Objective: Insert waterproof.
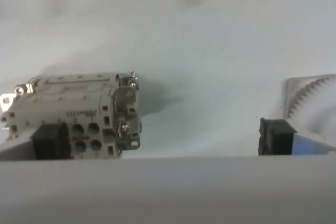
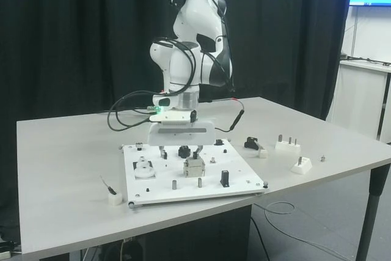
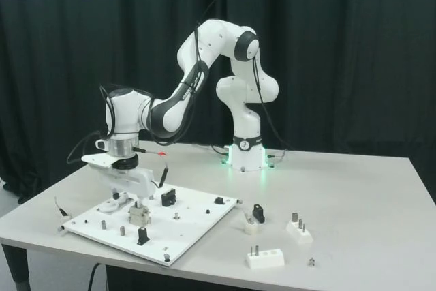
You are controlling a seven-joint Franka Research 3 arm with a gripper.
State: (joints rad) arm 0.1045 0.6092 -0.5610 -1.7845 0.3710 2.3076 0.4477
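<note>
Tool (image 2: 193, 152) stands open and empty astride the waterproof connector (image 1: 79, 116) on the white board (image 2: 238, 181); descend square, close evenly, then press straight.

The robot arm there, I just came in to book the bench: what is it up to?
The white arm has its tool lowered over the white board on the grey table. Right beneath it stands a grey connector block; in the wrist view the block sits by one black fingertip, the other fingertip well apart. The tool is open, gripping nothing.
</note>
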